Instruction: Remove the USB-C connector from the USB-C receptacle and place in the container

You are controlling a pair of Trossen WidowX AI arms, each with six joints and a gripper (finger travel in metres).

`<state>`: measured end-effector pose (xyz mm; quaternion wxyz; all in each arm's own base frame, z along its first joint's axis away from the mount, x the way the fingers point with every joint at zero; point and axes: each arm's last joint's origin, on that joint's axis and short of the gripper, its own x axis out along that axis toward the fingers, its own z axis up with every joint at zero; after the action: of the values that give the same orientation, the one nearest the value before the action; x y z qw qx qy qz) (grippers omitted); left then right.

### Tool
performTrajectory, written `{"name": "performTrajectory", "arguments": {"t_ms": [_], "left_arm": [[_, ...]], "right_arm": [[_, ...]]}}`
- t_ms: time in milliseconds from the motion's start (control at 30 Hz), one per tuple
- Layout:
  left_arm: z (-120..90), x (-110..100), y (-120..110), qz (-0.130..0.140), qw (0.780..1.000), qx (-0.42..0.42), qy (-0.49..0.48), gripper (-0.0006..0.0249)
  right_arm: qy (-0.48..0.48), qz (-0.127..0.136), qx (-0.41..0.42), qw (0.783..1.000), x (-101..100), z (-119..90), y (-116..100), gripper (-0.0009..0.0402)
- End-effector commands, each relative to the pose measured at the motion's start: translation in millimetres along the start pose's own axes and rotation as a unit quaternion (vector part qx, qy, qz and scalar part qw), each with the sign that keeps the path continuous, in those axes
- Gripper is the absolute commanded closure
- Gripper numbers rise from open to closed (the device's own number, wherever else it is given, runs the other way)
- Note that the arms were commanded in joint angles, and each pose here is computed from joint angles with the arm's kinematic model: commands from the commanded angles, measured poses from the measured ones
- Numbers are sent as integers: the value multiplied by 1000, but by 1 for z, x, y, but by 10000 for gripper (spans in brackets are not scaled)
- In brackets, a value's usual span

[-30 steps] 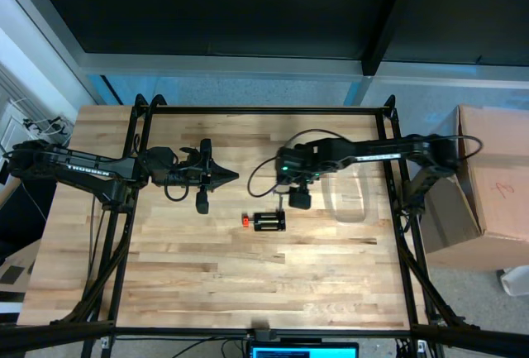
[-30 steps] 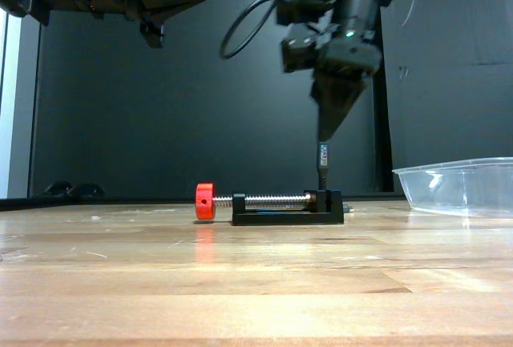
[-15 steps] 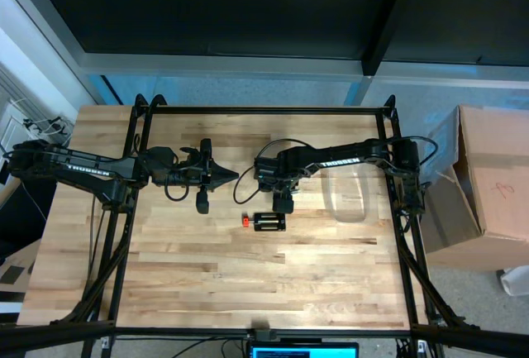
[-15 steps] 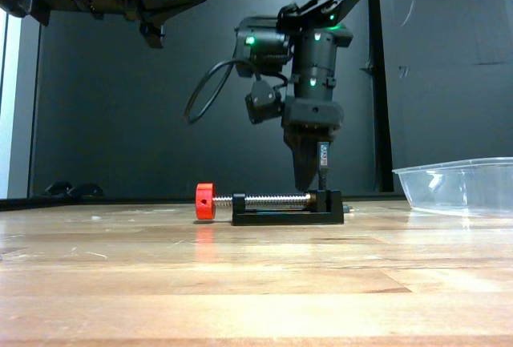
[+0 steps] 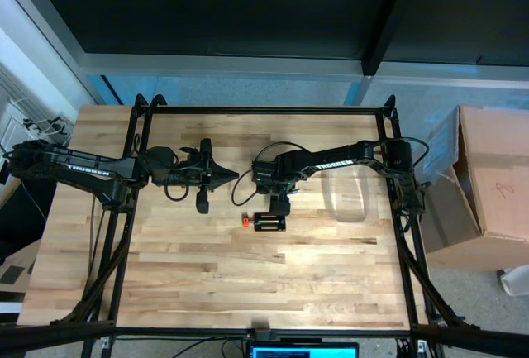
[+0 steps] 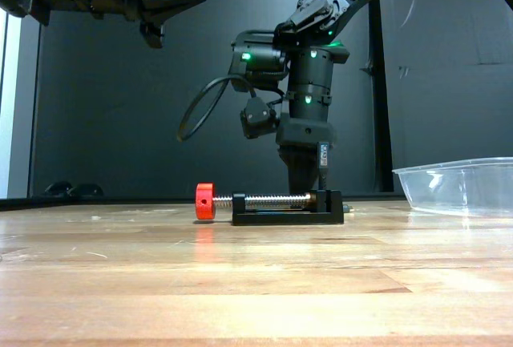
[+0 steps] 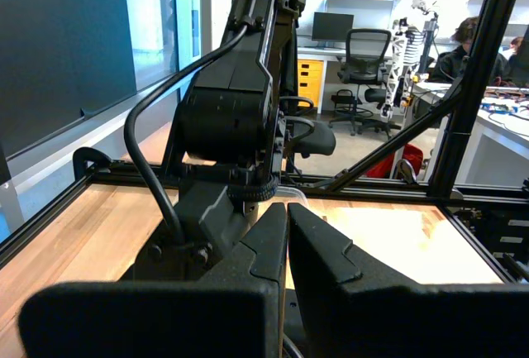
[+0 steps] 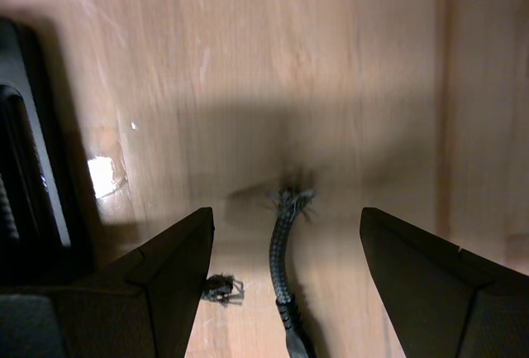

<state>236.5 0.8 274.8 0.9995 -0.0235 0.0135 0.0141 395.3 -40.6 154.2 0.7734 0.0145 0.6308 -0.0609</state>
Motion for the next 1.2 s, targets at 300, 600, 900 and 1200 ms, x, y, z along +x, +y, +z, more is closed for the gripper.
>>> {"name": "performTrajectory", "arguments": {"t_ms": [300,600,900,1200], "left_arm": [[0,0,0,0,1000,0,0,243],[0,0,0,0,1000,0,0,243],[0,0,0,0,1000,0,0,243],[0,0,0,0,1000,0,0,243]], "right_arm": [[6,3,3,1000,8,-1,0,195],[9,16,-4,1000,8,-2,0,314],[21,16,-5,1000,8,-4,0,388],[15,15,-4,1000,-11,-7,-1,393]]}}
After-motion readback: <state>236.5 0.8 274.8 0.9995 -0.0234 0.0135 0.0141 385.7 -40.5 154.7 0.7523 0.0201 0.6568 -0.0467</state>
